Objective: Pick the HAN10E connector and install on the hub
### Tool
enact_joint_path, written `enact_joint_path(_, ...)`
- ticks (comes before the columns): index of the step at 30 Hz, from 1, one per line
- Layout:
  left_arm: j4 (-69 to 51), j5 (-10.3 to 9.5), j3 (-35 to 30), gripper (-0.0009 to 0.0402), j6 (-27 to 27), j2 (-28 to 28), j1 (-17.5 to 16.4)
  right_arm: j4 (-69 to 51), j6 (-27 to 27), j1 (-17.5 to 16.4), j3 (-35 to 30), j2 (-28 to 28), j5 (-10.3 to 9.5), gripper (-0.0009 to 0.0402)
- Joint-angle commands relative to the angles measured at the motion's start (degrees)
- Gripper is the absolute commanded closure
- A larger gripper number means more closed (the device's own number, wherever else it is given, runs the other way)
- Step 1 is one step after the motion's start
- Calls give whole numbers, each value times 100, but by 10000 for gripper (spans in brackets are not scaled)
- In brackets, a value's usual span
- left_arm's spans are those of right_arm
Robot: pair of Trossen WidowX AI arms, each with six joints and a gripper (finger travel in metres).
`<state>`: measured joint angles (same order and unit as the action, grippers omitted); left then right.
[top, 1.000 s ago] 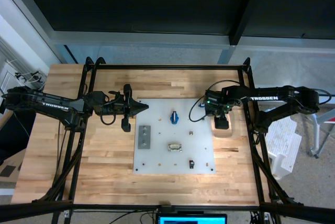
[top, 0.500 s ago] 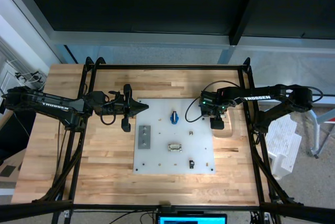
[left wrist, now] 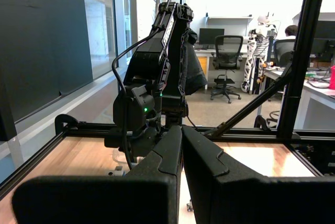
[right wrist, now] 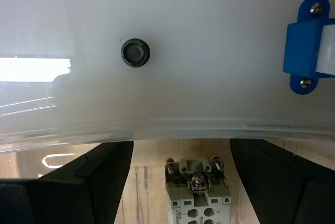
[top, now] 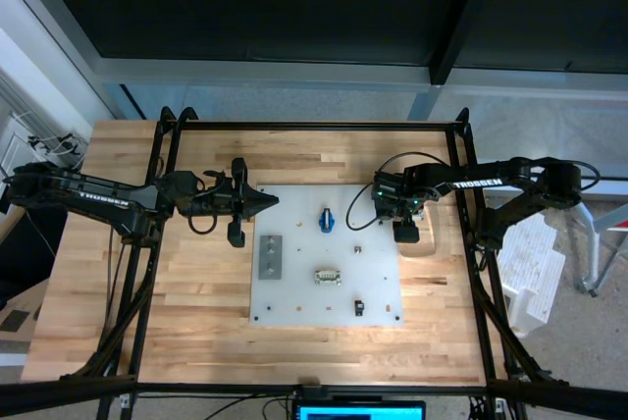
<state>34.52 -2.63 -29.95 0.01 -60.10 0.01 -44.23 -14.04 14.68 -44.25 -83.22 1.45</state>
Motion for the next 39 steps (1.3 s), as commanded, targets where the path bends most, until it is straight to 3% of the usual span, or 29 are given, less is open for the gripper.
enact_joint_path(1, 0, 0, 0, 393, 0, 0, 0, 20, 9, -2, -2, -2, 0, 134)
enact_joint_path(14, 0, 0, 0, 393, 0, 0, 0, -22, 7, -2, -15, 81, 0, 134)
enact_joint_path(28, 0, 0, 0, 393, 0, 0, -2, -623, -46, -2, -15, 1283, 0, 134)
enact_joint_path(39, 0, 0, 0, 393, 0, 0, -2, -1200, -37, -2, -13, 1646, 0, 134)
